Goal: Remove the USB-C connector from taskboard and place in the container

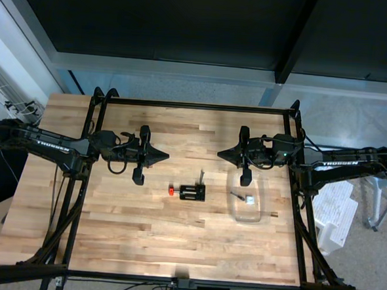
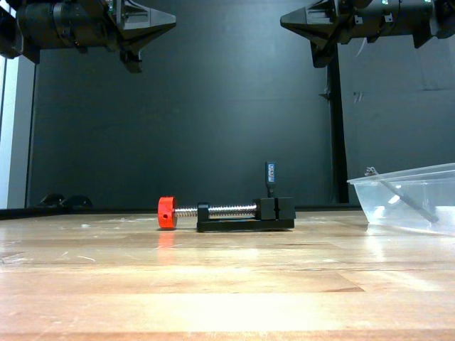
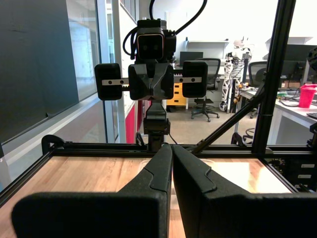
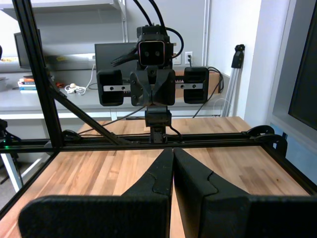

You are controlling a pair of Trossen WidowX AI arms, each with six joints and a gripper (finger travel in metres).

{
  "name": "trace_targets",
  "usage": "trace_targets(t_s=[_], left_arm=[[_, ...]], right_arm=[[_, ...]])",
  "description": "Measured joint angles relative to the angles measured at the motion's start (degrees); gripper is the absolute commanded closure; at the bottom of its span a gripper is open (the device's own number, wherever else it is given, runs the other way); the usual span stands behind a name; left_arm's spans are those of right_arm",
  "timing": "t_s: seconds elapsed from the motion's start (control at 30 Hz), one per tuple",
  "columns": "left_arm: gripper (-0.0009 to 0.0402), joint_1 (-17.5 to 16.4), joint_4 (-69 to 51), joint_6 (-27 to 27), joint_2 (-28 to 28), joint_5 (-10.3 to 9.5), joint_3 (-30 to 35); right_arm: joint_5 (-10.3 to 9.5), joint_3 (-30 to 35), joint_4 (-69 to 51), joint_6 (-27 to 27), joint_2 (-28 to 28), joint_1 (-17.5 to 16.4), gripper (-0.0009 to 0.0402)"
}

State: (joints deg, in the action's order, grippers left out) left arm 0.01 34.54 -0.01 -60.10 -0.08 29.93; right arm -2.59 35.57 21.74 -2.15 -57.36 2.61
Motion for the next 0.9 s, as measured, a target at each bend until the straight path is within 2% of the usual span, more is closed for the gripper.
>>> trace_targets(t_s=[0.9], left_arm=[[0.0393, 0.0, 0.0, 0.0, 0.0, 0.00, 0.0]], right_arm=[[-0.02, -1.1, 1.8, 0.2, 0.0, -1.2, 0.0393]])
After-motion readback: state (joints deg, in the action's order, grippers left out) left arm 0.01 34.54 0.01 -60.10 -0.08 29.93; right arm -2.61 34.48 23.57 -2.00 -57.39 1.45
